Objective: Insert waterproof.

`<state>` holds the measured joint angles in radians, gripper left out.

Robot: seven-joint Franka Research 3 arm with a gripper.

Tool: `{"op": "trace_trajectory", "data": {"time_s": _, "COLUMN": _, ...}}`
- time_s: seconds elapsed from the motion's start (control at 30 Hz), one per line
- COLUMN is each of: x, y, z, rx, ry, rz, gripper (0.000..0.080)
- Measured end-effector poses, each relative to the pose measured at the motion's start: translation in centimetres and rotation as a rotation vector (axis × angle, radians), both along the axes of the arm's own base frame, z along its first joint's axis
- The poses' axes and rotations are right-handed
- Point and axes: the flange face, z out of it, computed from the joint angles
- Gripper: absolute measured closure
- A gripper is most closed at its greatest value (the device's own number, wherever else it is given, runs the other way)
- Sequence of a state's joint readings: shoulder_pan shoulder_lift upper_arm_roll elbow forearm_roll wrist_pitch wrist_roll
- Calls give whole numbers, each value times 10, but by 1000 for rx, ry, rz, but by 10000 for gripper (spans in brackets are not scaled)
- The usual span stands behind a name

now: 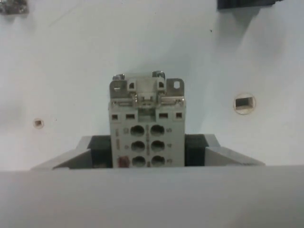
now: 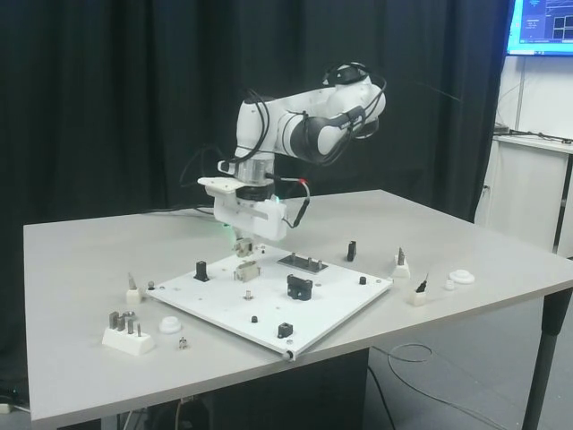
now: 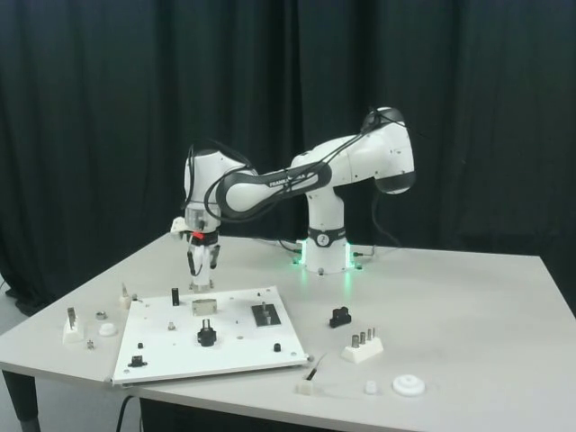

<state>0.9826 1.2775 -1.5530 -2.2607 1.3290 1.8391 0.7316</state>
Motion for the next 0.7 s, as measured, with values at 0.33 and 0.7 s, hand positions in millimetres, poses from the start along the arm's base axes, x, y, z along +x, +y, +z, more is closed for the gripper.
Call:
{"op": "trace_trajectory", "data": {"time_s": 0.33, "x": 2, "y": -3, "z": -8, "rx": 7, "ry": 11, "rz": 6, "gripper": 491}}
{"op": "trace_trajectory", "data": {"time_s": 0.7, "x": 6, "y": -5, "z": -13, "rx": 17, "ry": -1, "rz": 20, "gripper": 491}}
